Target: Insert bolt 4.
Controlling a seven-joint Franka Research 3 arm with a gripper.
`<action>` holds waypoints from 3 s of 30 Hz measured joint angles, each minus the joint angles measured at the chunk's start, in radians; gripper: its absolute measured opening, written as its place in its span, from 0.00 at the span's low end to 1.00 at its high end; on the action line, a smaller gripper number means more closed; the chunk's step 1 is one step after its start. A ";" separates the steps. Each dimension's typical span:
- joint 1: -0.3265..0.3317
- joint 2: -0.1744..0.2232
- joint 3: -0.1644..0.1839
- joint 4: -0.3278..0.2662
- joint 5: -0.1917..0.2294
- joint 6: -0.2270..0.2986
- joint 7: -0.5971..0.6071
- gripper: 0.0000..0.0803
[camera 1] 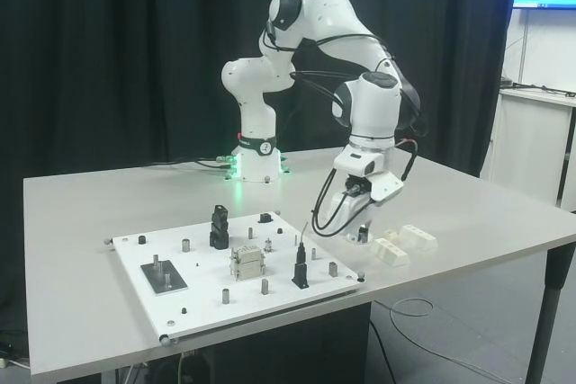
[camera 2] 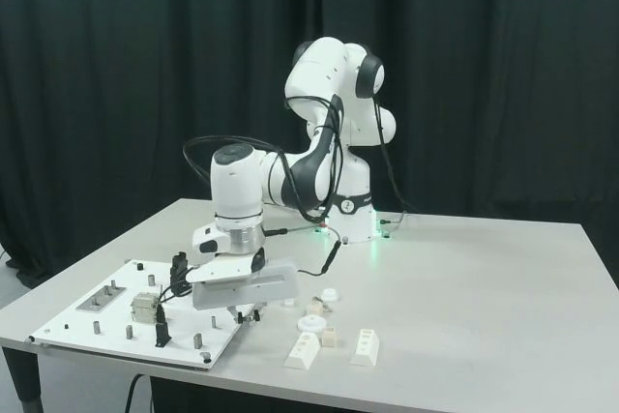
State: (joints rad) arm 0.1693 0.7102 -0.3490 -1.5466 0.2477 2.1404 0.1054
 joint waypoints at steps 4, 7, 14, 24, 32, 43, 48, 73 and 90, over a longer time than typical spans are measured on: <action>-0.007 0.000 0.000 0.009 0.000 -0.013 0.008 0.28; -0.011 0.000 0.000 0.013 0.000 -0.017 0.013 0.28; -0.014 0.000 -0.001 0.025 0.000 -0.034 0.039 0.28; -0.012 0.000 0.000 0.054 -0.001 -0.068 0.070 0.28; -0.009 0.000 0.000 0.072 -0.008 -0.089 0.084 0.28; -0.005 0.000 0.000 0.089 -0.024 -0.106 0.097 0.28; -0.005 -0.001 0.000 0.096 -0.026 -0.110 0.101 0.28; -0.004 -0.002 0.000 0.151 -0.040 -0.153 0.107 0.28; -0.010 -0.002 -0.003 0.172 -0.082 -0.170 0.110 0.28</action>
State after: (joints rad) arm 0.1590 0.7080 -0.3521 -1.3741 0.1657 1.9704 0.2150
